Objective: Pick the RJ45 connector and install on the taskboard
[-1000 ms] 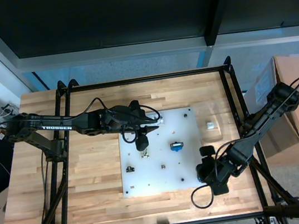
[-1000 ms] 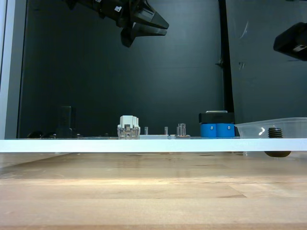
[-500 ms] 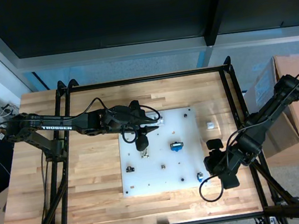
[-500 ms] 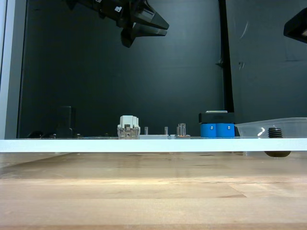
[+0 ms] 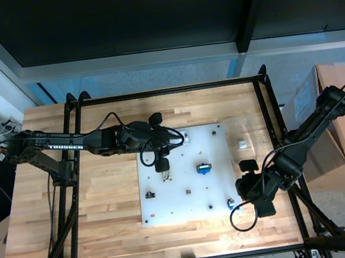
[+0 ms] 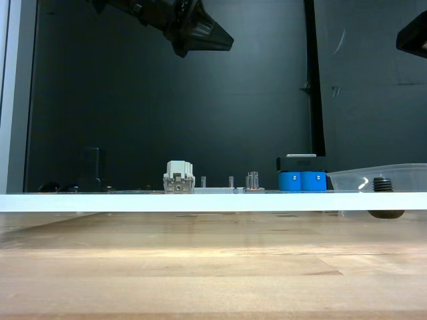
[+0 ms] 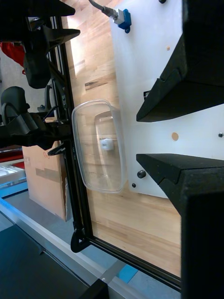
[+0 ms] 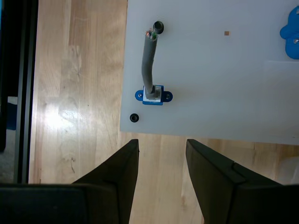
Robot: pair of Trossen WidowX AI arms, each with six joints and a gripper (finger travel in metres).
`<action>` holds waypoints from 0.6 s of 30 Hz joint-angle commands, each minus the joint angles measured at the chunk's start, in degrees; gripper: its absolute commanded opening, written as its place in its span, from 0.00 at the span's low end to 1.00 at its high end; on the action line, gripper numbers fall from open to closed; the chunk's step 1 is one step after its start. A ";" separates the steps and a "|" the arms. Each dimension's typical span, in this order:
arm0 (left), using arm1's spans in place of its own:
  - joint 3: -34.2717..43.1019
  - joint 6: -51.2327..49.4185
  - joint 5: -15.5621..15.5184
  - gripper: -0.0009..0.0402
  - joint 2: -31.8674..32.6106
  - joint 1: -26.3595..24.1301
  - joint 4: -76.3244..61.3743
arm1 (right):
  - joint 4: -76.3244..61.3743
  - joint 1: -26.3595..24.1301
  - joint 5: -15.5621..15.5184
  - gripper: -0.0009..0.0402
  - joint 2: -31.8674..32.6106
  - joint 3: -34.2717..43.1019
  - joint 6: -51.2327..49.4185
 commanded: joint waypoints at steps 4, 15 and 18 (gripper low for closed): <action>0.02 -3.54 5.25 0.23 -0.02 -0.04 0.48 | -0.31 -2.56 9.62 0.25 -5.88 -0.31 -0.37; -1.40 -7.19 4.39 0.02 -4.37 0.15 3.74 | 9.81 -27.54 2.91 0.03 -21.35 -1.29 -22.88; -3.67 -7.43 3.10 0.02 -7.61 0.31 6.54 | 14.78 -36.11 -3.72 0.03 -23.87 -1.29 -28.00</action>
